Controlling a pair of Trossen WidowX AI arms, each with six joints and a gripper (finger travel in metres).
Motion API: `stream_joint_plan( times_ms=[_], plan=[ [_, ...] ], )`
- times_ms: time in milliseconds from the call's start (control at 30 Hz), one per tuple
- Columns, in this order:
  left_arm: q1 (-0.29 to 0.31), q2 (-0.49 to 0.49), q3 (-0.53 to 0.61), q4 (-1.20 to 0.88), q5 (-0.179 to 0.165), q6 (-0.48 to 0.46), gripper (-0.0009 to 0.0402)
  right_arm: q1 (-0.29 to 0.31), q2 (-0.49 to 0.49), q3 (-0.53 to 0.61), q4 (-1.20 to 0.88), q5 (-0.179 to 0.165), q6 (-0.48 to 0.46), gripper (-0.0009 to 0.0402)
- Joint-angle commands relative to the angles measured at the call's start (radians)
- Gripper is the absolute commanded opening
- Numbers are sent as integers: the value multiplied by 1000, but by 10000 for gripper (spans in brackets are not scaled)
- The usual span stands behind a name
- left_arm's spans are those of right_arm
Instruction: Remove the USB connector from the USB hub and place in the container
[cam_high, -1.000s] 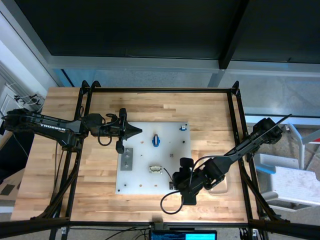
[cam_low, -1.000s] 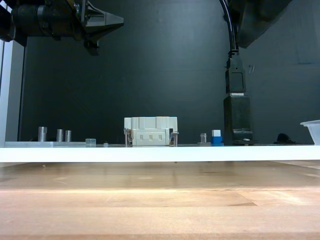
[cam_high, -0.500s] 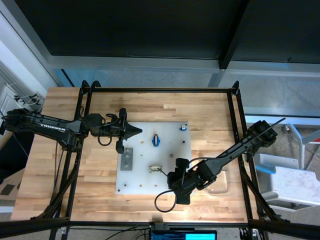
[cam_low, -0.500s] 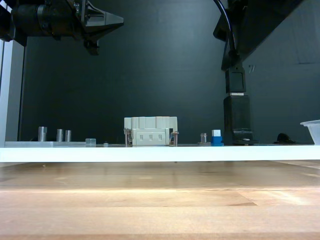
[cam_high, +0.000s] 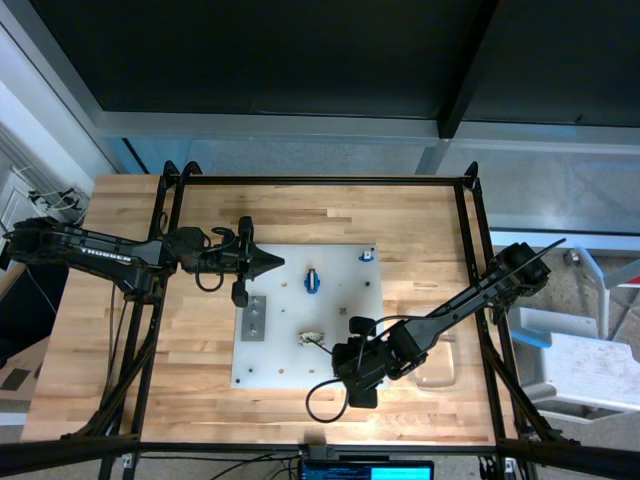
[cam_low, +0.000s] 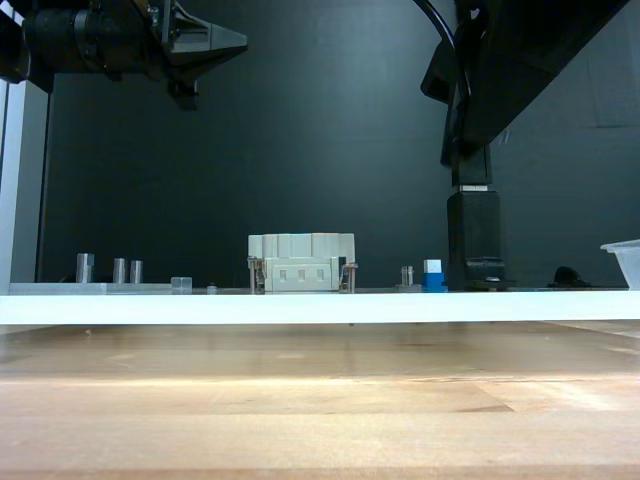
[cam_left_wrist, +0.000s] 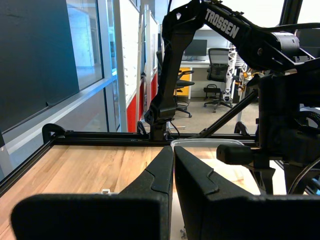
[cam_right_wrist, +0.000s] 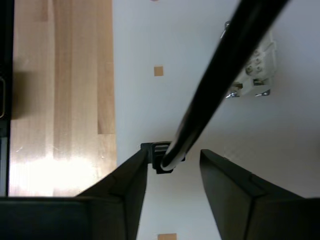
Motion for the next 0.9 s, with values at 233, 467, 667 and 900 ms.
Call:
stream_joint_plan(
  times_ms=[233,467,667,900],
  plan=[
    [0,0,0,0,0,0,1,0,-2,0,19,2,-4,6],
    [0,0,0,0,0,0,1,0,-2,0,19,1,-4,2],
    [0,0,0,0,0,0,1,4,-7,-5,32,2,-8,0],
    [0,0,0,0,0,0,1,15,-51,-69,113,22,-3,0]
  ],
)
